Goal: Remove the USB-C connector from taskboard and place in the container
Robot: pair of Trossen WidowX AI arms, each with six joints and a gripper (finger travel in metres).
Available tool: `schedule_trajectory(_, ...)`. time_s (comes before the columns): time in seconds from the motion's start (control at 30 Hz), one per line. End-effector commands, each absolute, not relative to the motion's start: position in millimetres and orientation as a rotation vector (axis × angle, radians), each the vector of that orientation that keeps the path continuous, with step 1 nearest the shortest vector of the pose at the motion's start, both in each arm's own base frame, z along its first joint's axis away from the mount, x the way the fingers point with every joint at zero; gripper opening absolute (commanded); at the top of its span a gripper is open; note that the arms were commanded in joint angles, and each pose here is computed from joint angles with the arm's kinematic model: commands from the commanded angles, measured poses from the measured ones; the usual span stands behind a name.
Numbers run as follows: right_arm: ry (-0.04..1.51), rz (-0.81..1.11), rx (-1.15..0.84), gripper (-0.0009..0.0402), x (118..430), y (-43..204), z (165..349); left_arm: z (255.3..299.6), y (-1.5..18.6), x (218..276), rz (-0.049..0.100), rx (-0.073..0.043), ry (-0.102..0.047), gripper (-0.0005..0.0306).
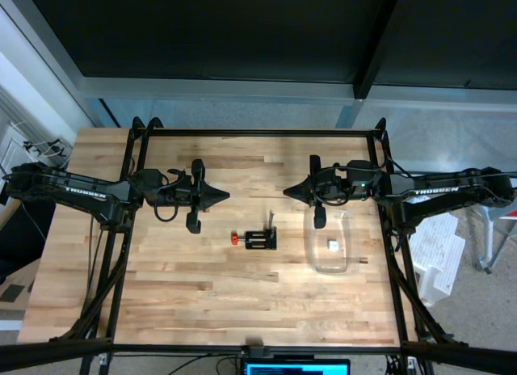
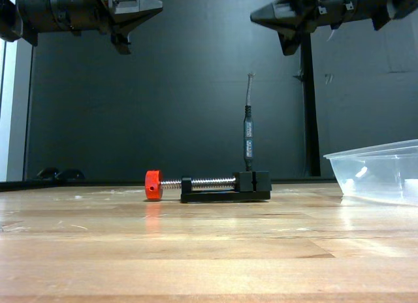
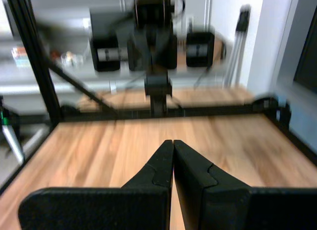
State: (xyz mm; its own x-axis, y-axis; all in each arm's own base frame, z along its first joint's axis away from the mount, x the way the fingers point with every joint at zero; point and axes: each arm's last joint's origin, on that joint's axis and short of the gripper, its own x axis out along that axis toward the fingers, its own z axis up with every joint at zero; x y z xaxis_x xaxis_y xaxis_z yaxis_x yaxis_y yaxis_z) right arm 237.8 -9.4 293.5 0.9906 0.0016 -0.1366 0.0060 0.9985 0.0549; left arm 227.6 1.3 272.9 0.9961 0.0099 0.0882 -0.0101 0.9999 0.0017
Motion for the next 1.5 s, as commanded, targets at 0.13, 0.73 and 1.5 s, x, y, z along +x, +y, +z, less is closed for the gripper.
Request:
schedule_trajectory(0.13,0.383,-0.001,0.063,0.0,240,-8,294.2,272.8,1.3,227.7,0.01,0.002,-0.088,0.0)
schedule_trajectory(0.73,0.887,0.021,0.006,0.0,263,13,295.0,272.8,1.3,227.7,0.01,0.002,-0.088,0.0)
schedule_trajectory(1.5,1.138,0.006,-0.042,0.0119,311,34,286.8,272.8,1.3,227.7,0.01,0.002,-0.088,0.0)
